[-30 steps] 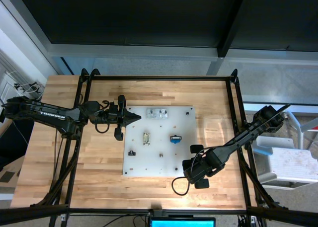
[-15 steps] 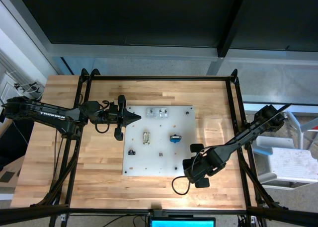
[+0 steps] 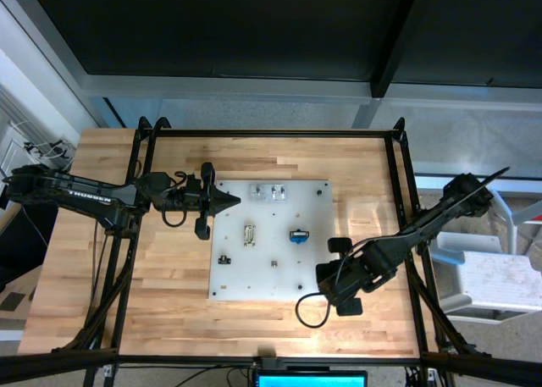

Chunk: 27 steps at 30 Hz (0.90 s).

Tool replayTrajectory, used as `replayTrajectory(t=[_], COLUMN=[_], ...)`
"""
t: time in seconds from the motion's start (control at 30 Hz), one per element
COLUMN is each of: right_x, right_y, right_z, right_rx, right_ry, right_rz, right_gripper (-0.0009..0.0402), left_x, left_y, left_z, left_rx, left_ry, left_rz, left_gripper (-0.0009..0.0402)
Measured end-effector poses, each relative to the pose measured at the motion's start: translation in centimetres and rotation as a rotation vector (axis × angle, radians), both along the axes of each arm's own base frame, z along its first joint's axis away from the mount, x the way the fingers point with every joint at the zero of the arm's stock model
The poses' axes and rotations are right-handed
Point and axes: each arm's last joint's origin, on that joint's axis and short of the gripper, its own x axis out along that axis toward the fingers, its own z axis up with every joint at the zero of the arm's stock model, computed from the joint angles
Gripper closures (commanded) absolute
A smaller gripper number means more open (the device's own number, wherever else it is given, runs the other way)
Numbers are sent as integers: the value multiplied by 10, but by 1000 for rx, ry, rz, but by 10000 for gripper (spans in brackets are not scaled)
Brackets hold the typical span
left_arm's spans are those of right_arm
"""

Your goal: Remove the rj45 connector and place it in the container

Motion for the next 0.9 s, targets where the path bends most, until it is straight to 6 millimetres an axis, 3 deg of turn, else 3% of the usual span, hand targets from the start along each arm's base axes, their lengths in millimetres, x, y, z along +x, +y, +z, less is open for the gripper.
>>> replayTrajectory(t=[0.2, 0.43, 0.9], right_x=[-13, -18, -45], right_y=[-10, -20, -67], right_z=[22, 32, 5], right_rx=[32, 46, 53], right_ry=[-39, -60, 23], right_rz=[-7, -25, -142], right_gripper=[393, 393, 393], left_x=[0, 0, 0], left_y=[0, 0, 0], left_z=[0, 0, 0], left_rx=[0, 0, 0], left_ry=[0, 0, 0], left_rz=[0, 0, 0], left_gripper=[392, 392, 392])
